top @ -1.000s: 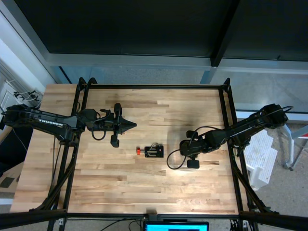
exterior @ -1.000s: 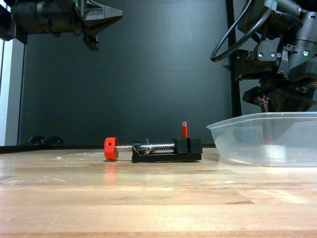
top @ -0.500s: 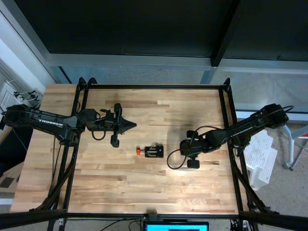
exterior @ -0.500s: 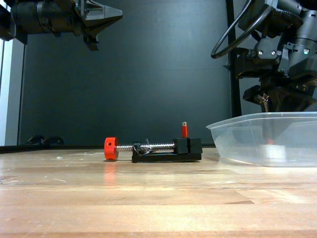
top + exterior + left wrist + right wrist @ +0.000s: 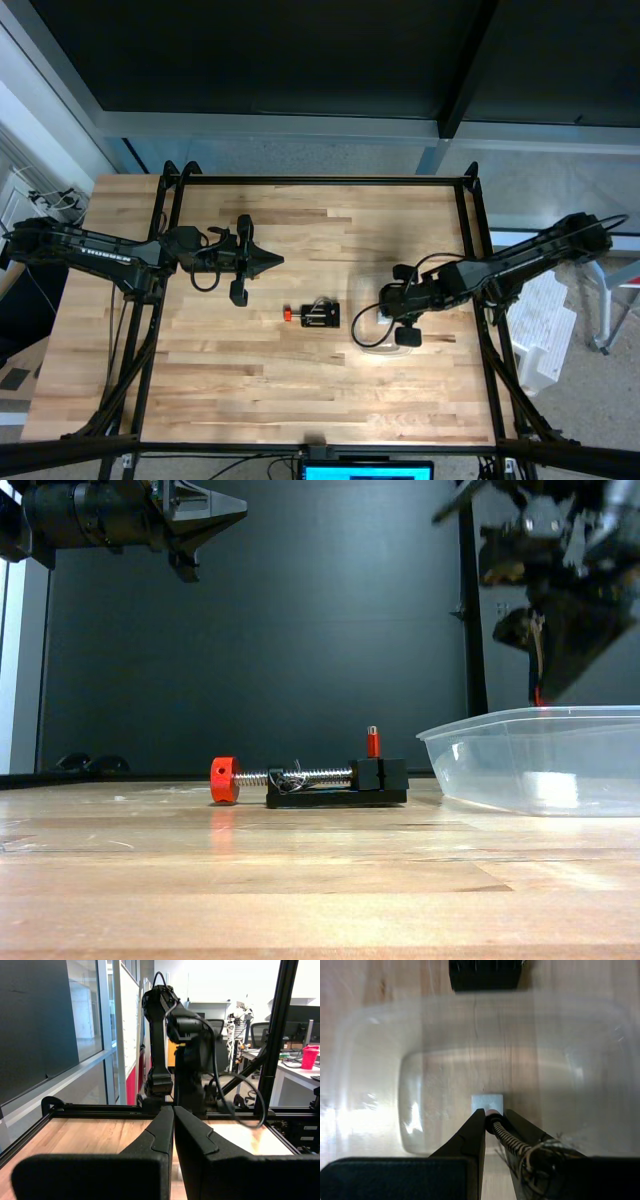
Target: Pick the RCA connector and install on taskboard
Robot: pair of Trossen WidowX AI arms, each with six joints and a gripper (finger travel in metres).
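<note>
Change: my right gripper (image 5: 492, 1114) has lifted out of the clear plastic tray (image 5: 470, 752), jaws pinching the RCA connector (image 5: 487, 1102), a small white square piece with a dark stub; pick looks done | taskboard (image 5: 320, 316): black block, red knob, coiled metal spring, well apart from the tray | left gripper (image 5: 173, 1110): parked high, jaws pressed together.

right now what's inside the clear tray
Only the RCA connector shows within the clear tray, pinched at the right gripper's tips; whether it touches the floor is unclear. The fingers hide the floor beneath them. The left gripper is parked high, away, shut.
</note>
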